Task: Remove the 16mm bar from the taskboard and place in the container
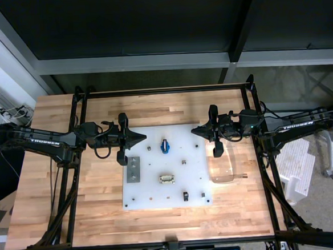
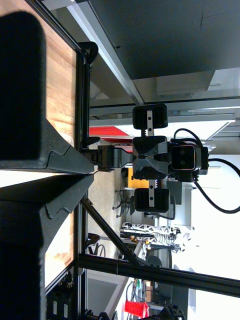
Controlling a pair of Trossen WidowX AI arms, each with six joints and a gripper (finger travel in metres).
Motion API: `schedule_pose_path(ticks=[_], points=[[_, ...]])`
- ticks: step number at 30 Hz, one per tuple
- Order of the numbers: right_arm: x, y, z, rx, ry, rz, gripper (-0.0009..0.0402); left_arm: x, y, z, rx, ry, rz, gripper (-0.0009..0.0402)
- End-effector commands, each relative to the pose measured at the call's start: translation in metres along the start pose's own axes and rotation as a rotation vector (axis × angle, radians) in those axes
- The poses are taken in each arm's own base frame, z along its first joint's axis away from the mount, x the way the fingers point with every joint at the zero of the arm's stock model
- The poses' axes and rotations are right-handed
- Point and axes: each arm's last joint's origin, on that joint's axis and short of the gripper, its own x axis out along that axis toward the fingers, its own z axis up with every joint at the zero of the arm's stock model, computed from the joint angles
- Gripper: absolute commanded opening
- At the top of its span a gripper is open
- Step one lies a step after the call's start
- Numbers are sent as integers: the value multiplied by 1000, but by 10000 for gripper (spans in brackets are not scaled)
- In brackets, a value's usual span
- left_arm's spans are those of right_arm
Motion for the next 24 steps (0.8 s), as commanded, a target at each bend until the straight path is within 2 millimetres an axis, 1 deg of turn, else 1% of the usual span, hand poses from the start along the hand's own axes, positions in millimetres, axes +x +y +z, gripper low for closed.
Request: schedule_pose_path(ticks=[1, 12, 16, 19, 24], points=[[0, 0, 0, 0, 0, 0, 0, 0, 0, 0, 0, 0, 0, 0], [0, 0, 0, 5, 0, 1, 0, 0, 0, 0, 0, 0, 0, 0], [0, 1, 2, 47, 12, 3, 0, 0, 0, 0, 0, 0, 0, 0], [2, 8, 8, 43, 98, 28, 0, 0, 0, 0, 0, 0, 0, 0], [3, 25, 21, 15, 328, 87, 0, 0, 0, 0, 0, 0, 0, 0]])
